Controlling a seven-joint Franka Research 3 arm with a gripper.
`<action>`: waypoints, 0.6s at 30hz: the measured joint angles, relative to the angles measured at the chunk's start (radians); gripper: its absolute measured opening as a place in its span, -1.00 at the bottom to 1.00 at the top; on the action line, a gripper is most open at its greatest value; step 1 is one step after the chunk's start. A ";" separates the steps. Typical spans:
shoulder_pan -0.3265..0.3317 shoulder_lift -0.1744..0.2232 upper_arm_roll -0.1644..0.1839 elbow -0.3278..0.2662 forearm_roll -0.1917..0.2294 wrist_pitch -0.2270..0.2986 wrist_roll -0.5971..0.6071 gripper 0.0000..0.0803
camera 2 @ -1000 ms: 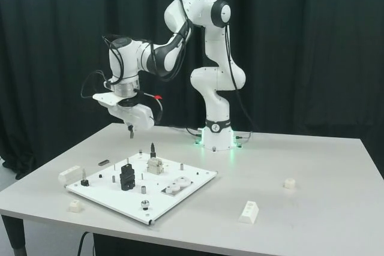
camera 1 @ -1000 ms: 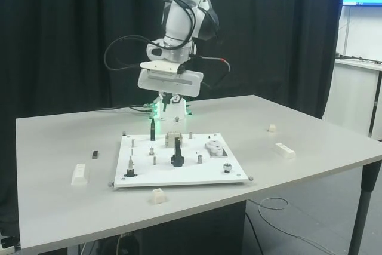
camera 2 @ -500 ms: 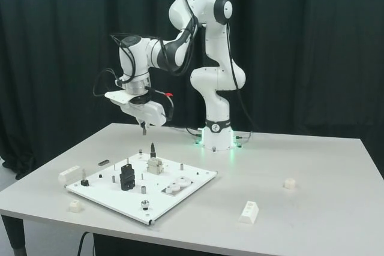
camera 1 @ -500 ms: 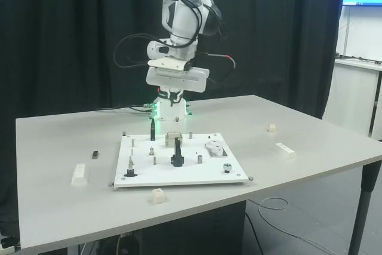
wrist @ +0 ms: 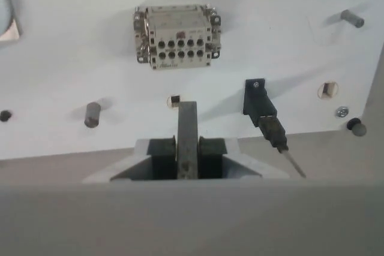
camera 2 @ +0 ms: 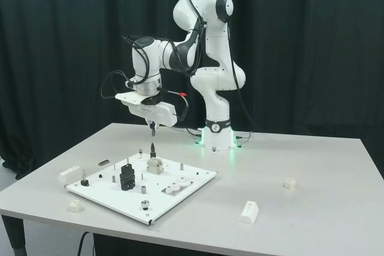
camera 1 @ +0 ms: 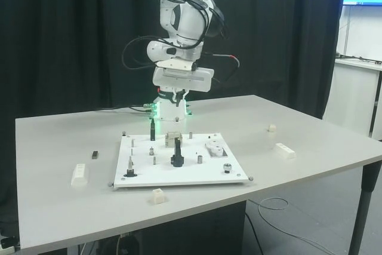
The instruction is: Insert square peg 3.
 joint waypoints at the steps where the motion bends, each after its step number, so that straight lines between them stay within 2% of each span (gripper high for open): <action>1: 0.000 -0.007 0.002 -0.008 -0.005 0.003 0.000 -0.81; 18: -0.001 -0.126 0.008 -0.123 -0.070 0.045 0.000 -0.81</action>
